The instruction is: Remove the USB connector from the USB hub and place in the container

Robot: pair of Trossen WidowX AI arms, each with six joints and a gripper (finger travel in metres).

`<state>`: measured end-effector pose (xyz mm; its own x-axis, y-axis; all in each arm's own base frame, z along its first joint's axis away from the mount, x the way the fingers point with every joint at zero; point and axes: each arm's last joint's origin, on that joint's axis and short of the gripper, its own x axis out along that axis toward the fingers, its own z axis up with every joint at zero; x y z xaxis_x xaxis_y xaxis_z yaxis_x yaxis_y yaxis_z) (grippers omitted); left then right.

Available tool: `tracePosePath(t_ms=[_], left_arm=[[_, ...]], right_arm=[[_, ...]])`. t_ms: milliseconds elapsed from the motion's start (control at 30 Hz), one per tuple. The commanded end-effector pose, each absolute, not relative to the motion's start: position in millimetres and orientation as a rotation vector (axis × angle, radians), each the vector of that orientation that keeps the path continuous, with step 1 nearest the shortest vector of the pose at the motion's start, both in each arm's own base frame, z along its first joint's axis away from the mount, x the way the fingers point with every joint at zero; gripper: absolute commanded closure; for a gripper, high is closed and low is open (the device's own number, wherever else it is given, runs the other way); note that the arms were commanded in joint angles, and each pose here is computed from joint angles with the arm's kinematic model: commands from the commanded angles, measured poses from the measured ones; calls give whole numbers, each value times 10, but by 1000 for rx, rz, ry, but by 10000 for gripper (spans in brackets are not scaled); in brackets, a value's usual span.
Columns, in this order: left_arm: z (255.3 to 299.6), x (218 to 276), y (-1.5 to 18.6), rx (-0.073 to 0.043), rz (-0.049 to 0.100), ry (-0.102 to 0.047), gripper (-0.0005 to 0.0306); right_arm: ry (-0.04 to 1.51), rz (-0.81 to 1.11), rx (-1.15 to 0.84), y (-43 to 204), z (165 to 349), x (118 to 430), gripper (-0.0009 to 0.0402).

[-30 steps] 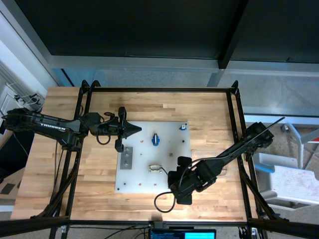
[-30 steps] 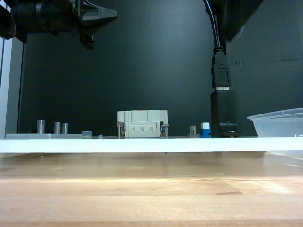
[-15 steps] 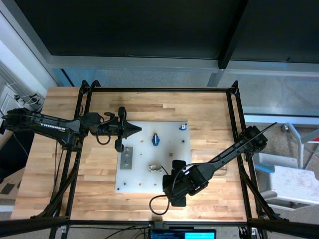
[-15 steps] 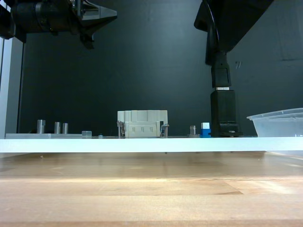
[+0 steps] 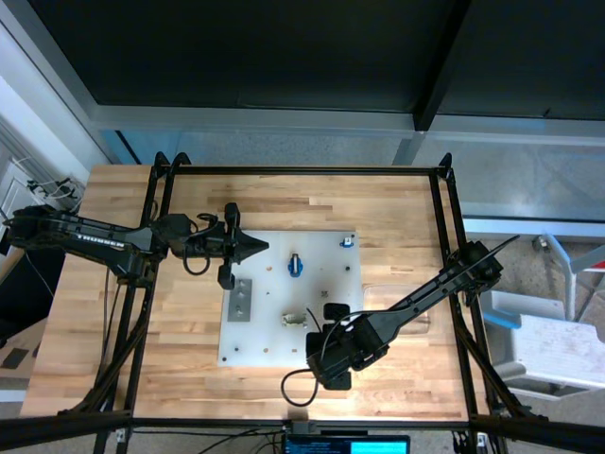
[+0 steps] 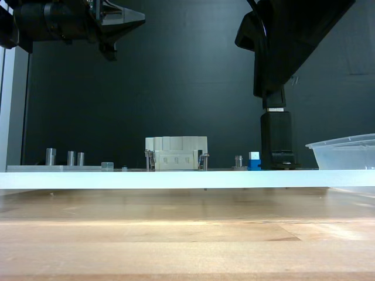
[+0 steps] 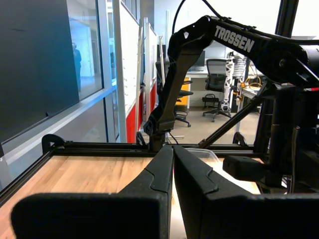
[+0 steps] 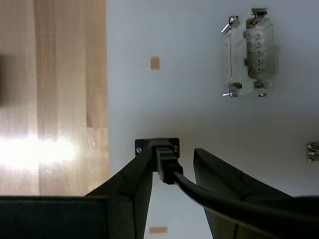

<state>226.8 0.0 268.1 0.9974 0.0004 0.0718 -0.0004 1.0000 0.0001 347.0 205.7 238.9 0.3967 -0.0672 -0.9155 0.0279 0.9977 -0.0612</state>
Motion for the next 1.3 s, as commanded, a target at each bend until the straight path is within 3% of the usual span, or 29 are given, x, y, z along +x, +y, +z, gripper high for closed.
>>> tracePosePath(t_ms=[33, 267, 500, 1300], left_arm=[[2683, 2268, 0, 0, 1, -73, 300], [2683, 2268, 0, 0, 0, -73, 300], [2682, 2269, 0, 0, 0, -73, 300], [2682, 2269, 0, 0, 0, -73, 300]], right_arm=[[1182, -60, -44, 2047, 2386, 3453, 296], [1182, -54, -53, 2047, 2386, 3453, 323], [1179, -48, -59, 2049, 2387, 3456, 397], [1135, -57, -46, 2042, 2460, 3403, 394]])
